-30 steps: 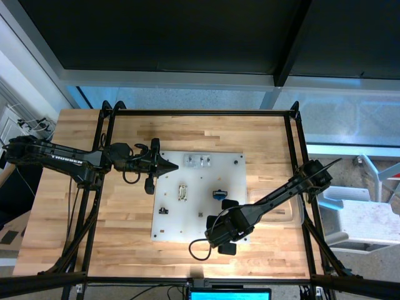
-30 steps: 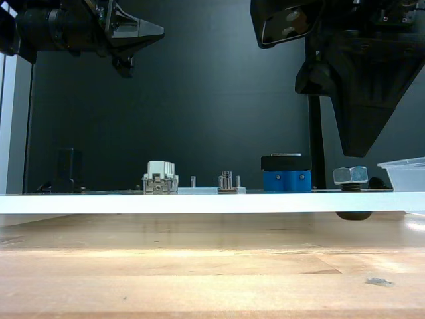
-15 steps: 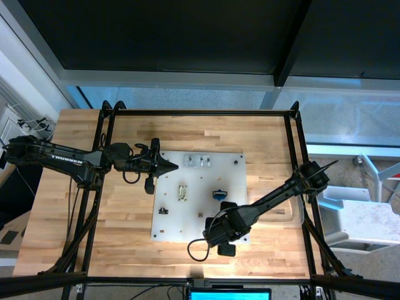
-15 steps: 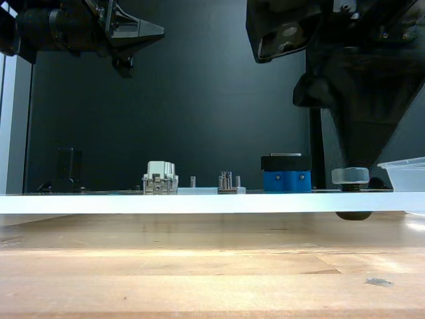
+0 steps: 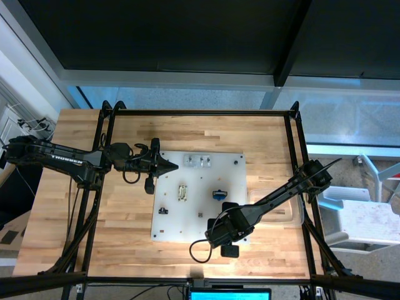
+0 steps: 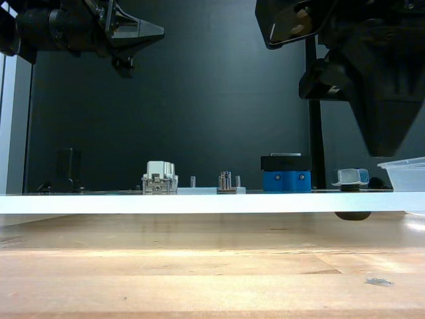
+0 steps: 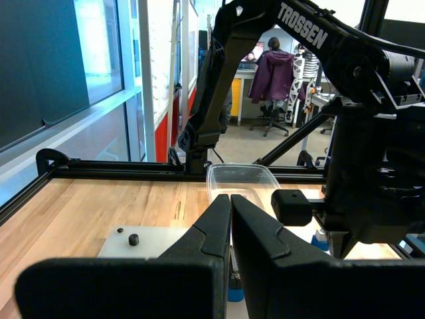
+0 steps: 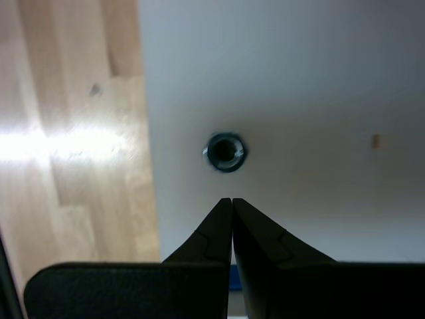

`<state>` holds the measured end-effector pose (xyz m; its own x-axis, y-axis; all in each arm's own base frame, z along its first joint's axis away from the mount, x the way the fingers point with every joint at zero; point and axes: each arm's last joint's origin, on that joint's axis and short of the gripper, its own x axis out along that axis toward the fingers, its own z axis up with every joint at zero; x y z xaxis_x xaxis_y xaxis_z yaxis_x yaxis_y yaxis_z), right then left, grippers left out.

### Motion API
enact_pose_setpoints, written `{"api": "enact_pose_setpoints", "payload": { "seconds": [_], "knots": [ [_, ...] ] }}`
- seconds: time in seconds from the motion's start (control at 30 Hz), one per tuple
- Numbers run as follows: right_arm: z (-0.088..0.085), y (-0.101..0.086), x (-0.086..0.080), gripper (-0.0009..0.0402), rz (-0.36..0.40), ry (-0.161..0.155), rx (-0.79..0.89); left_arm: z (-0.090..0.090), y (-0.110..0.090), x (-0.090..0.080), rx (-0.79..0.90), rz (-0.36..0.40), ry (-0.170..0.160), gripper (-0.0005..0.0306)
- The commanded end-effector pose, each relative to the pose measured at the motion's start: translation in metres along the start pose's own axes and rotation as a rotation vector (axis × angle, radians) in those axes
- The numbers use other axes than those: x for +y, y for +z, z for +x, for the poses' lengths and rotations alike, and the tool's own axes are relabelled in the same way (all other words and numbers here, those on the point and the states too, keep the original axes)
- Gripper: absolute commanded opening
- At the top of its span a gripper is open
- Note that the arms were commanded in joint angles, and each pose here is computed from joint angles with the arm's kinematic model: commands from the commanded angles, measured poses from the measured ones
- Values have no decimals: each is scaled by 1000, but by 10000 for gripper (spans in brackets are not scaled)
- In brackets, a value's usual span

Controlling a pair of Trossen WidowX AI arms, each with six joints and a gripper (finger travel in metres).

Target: Pick the M12 fastener and fasten on the M12 threads

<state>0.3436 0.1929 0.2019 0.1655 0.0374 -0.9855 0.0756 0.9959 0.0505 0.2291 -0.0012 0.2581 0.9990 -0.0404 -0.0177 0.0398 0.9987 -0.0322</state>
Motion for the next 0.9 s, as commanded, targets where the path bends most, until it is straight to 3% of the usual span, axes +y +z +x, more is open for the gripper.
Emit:
{"api": "enact_pose_setpoints", "payload": {
  "seconds": [0.03,0.1,0.23,0.53,0.6,0.7,0.77,0.8,0.9],
  "knots": [
    [-1,2,-2,0,18,-28,-26,0,0,0,1,0,0,0],
    [1,3,-3,0,39,-59,-43,0,0,0,0,0,0,0],
    [7,3,-2,0,37,-74,-39,0,0,0,1,0,0,0],
    [14,7,1,0,43,-53,-57,0,0,0,0,0,0,0],
    [14,6,2,0,37,-15,-30,0,0,0,1,0,0,0],
    [10,4,5,0,2,110,43,0,0,0,1,0,0,0],
    [7,2,6,0,-12,172,77,0,0,0,0,0,0,0],
    [6,2,6,0,-13,185,89,0,0,0,1,0,0,0],
    [4,0,5,0,-19,176,95,0,0,0,0,0,0,0]
  ]
}}
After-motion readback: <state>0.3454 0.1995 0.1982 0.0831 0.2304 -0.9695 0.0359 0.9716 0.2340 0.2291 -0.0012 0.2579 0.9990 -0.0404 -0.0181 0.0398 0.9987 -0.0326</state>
